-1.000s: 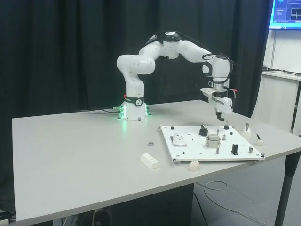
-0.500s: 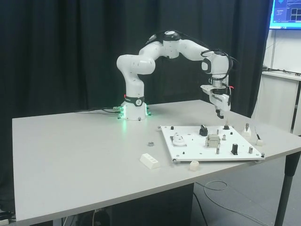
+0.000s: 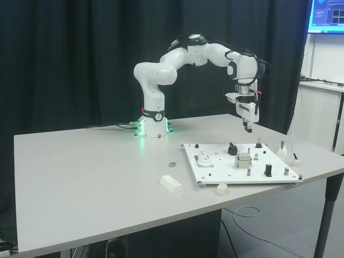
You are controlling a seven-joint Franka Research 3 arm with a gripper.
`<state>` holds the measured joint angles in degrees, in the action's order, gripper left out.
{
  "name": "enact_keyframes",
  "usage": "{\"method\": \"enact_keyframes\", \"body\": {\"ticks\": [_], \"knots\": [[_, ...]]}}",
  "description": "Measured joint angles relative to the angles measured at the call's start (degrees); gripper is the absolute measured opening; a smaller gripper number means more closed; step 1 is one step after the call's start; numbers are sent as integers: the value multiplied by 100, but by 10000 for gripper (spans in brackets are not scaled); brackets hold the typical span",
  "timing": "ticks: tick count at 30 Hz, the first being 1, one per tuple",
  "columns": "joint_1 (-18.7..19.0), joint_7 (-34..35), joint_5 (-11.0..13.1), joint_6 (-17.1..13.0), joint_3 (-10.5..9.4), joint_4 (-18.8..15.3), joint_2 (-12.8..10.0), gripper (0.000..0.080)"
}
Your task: Insert D-SUB.
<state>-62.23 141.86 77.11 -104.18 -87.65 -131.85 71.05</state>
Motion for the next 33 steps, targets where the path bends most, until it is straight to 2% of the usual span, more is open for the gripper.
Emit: {"method": "enact_keyframes", "body": {"ticks": [8,14,19,33], "knots": [[-174,-350,-265,0,157,4,2,388],[-289,-602,-630,-24,260,63,6,388],[-419,-689,-837,-136,287,144,8,388],[-998,-802,-925,-248,287,359,17,388]]}}
